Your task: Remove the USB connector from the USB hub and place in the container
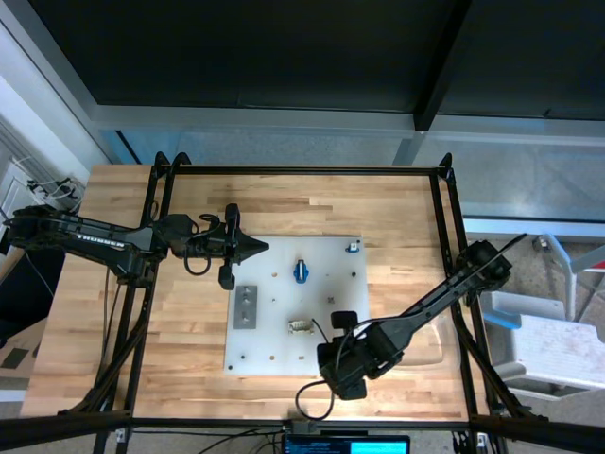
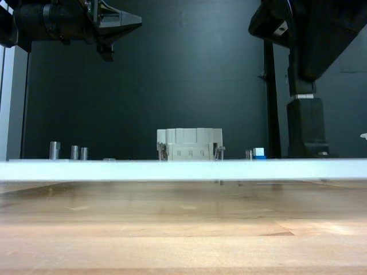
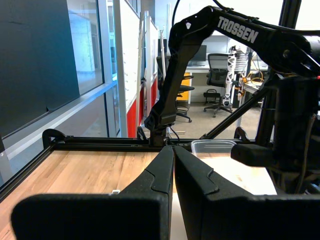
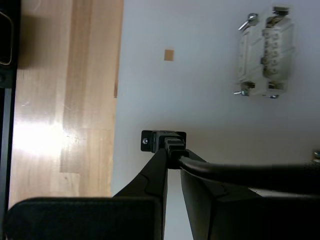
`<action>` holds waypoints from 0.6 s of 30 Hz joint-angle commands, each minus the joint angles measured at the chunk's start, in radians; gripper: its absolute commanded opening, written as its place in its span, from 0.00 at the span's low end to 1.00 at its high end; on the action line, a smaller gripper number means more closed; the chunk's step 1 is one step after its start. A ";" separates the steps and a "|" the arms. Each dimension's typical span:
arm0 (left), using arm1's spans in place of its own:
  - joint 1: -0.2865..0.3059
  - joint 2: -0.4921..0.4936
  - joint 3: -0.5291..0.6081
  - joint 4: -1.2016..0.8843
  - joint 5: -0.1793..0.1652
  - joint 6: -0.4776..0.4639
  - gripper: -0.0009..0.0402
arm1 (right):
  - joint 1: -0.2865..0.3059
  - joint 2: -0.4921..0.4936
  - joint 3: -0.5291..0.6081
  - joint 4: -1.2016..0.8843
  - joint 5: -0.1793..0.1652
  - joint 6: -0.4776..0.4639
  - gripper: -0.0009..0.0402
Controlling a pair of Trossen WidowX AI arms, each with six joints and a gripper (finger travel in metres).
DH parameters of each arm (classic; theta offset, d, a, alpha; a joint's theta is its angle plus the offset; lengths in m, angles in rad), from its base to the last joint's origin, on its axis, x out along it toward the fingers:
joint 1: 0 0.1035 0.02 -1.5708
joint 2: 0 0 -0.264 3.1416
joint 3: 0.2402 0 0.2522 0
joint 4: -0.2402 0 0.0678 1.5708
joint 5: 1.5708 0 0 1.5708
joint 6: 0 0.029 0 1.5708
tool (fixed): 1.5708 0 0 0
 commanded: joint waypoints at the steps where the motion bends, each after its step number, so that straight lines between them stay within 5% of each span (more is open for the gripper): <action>1: 0.000 0.000 0.000 0.000 0.000 0.000 0.02 | 0.013 -0.030 -0.039 0.051 0.028 0.031 0.02; 18: 0.000 0.000 0.000 -0.008 0.000 0.000 0.02 | 0.055 -0.125 -0.219 0.211 0.098 0.122 0.02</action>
